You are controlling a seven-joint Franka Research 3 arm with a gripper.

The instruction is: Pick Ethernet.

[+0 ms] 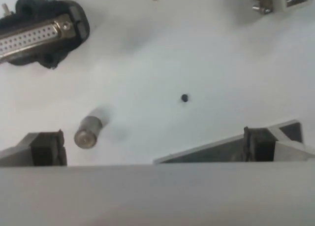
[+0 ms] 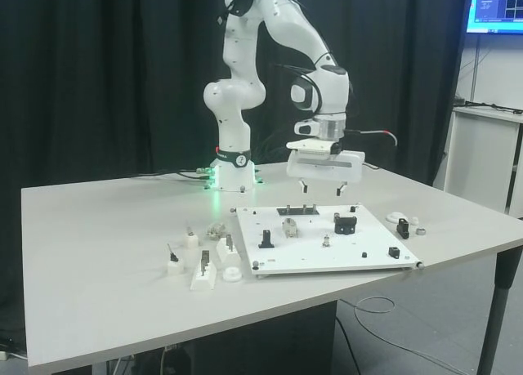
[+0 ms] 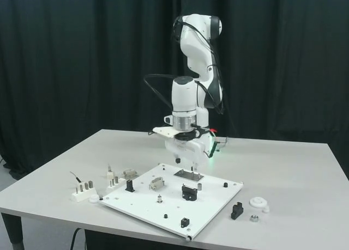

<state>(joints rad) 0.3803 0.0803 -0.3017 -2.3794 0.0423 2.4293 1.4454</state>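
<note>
My gripper [image 2: 324, 187] hangs open and empty a little above the far part of the white board [image 2: 310, 259], also seen as gripper [image 3: 185, 161] over board [image 3: 215, 198]. In the wrist view both fingertips [image 1: 47, 148] stand wide apart, nothing between them, the gripper [image 1: 152, 146] over bare board. Below lie a black multi-pin connector [image 1: 39, 34], a small grey peg [image 1: 87, 133] and a metal connector [image 1: 278, 0] at the picture's edge. I cannot tell which part is the Ethernet one.
On the board stand the black connector [image 2: 345, 223], a metal connector [image 2: 290, 225] and a black bracket [image 2: 265, 238]. White holders [image 2: 204, 269] with small parts lie beside the board. White gears [image 2: 398, 216] and black pieces [image 2: 403, 227] lie on the other side.
</note>
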